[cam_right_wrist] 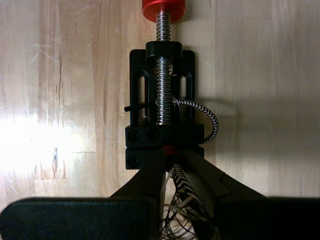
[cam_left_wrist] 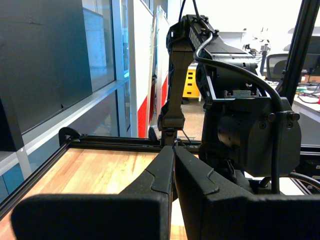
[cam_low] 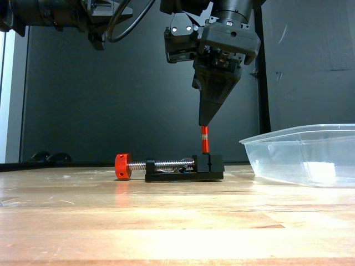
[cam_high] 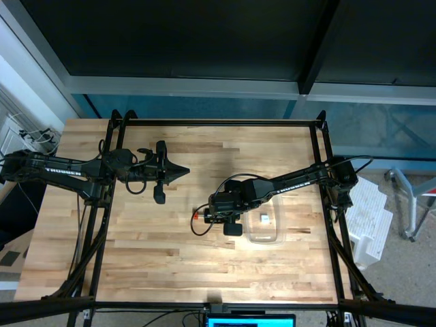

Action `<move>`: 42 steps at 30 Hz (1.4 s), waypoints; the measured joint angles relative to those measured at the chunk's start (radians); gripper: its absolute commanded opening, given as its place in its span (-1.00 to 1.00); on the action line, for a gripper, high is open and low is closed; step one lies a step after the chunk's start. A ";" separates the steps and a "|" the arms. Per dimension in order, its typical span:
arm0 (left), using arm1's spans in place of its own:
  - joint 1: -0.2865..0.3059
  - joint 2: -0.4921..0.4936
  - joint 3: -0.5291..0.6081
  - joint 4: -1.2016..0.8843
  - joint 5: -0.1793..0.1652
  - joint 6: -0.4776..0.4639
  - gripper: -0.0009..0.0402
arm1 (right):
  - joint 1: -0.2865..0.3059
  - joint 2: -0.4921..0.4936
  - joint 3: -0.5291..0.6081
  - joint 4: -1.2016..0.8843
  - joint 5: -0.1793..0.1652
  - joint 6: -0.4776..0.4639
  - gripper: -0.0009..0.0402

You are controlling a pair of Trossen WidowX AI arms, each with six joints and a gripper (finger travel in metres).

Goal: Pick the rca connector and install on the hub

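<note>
The hub is a small black block with a threaded screw and a red knob, lying on the table's middle. My right gripper points straight down over the hub's end away from the knob, shut on the rca connector. That connector is a thin red plug with a silver band, standing upright with its lower end at the hub's top. In the right wrist view the hub lies just beyond the right gripper, with a braided cable looping beside it. My left gripper hangs shut, far left of the hub.
A clear plastic tray sits just right of the hub, with a tiny white square piece inside; its rim rises close to the right gripper. A black frame runs around the table's back and sides.
</note>
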 measured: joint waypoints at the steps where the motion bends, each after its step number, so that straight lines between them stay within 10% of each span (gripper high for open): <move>1: 0.000 0.000 0.000 0.000 0.000 0.000 -0.95 | 0.000 0.000 -0.005 0.005 0.000 0.000 -0.96; 19: 0.000 0.000 0.000 0.000 0.000 0.000 -0.95 | -0.003 -0.003 -0.029 0.032 0.003 -0.008 -0.92; 42: 0.000 0.000 0.000 0.000 0.000 0.000 -0.95 | -0.001 -0.041 -0.005 0.019 0.004 -0.002 -0.07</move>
